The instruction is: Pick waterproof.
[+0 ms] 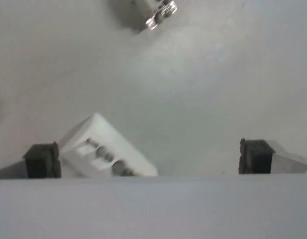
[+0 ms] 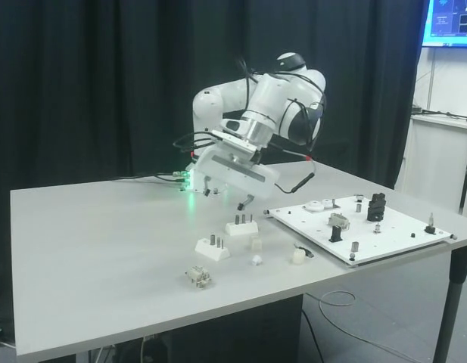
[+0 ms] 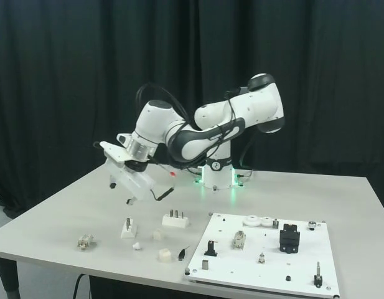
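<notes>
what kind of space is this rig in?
Probably a robotics lab or demo area: black curtains behind a grey table, a bolted white arm, and a white board of small fittings.

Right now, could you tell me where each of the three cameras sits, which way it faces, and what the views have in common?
Wrist view: on the arm's wrist, looking down past both black fingertips at the grey table; the gripper is open over a white connector block.
First room view: off one table corner, facing the white arm against the black curtain.
Second room view: off the table's front edge, facing the arm's base, the white board nearest.
Shared: both room views show arm, board and the loose parts; all three show the block.
</notes>
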